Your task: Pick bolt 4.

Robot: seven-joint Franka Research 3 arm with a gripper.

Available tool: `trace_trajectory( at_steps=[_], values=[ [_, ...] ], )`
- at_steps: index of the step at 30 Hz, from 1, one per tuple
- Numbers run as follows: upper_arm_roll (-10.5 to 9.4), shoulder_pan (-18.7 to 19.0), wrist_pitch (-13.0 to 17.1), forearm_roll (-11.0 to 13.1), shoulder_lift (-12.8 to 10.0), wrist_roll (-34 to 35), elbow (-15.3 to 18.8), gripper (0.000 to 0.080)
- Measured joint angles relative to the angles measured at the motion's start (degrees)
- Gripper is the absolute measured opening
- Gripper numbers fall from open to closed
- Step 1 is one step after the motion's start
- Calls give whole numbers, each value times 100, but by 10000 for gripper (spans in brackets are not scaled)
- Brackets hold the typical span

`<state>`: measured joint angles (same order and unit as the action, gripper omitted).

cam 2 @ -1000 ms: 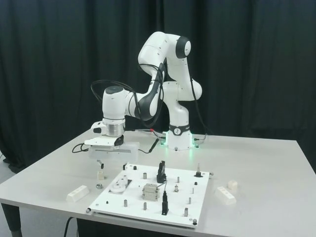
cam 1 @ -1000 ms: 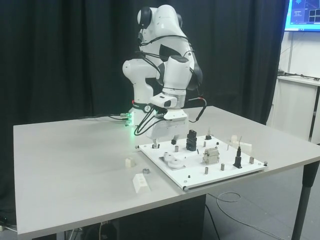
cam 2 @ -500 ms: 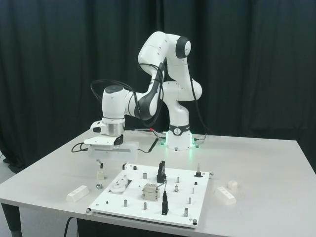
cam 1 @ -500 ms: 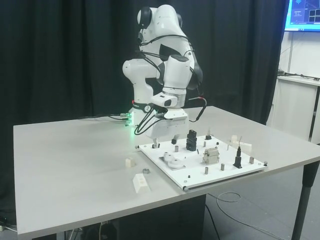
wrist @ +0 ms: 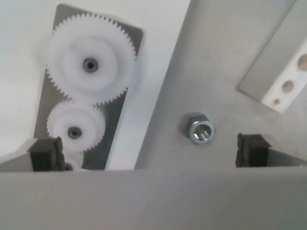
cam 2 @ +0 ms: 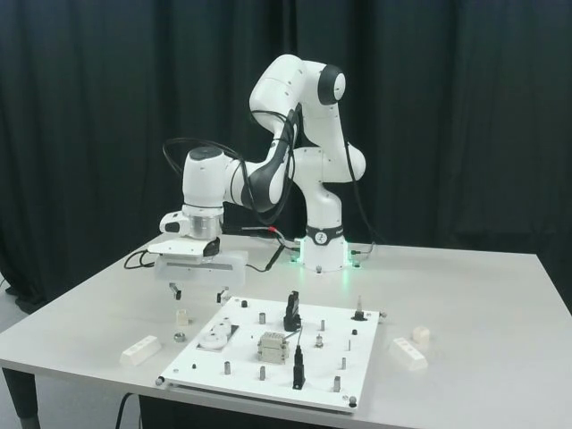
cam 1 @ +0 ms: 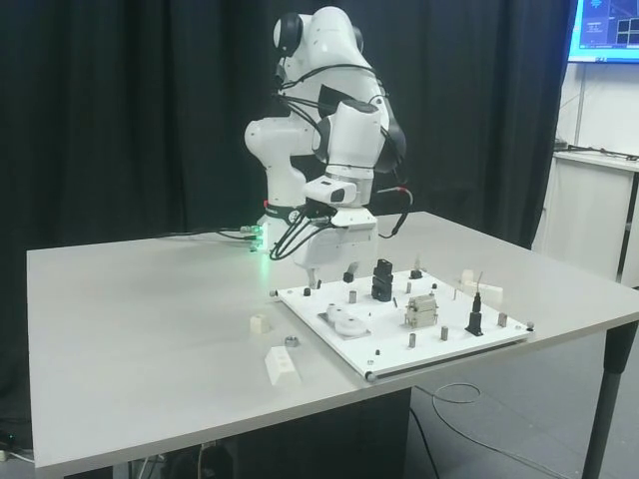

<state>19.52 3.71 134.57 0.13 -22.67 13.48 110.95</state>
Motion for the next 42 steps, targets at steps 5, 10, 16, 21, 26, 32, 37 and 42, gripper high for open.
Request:
trace_trajectory(
  at_steps=[5,10,16,21,26,32,37,42],
  values=[
    [31,-27,0,19,2,414,-83,800],
    [51,-89,0,60,2,1092,-148,800],
    [55,-197,21,345,2,1325,-189,800],
    [73,-279,31,528,3,1431,-200,800],
    [133,-328,1,714,2,1634,-183,800],
    [226,-349,-27,807,-3,2075,-131,800],
    [284,-349,-46,871,-24,2330,-113,800],
    [323,-349,-46,916,-34,3063,-92,800]
  ],
)
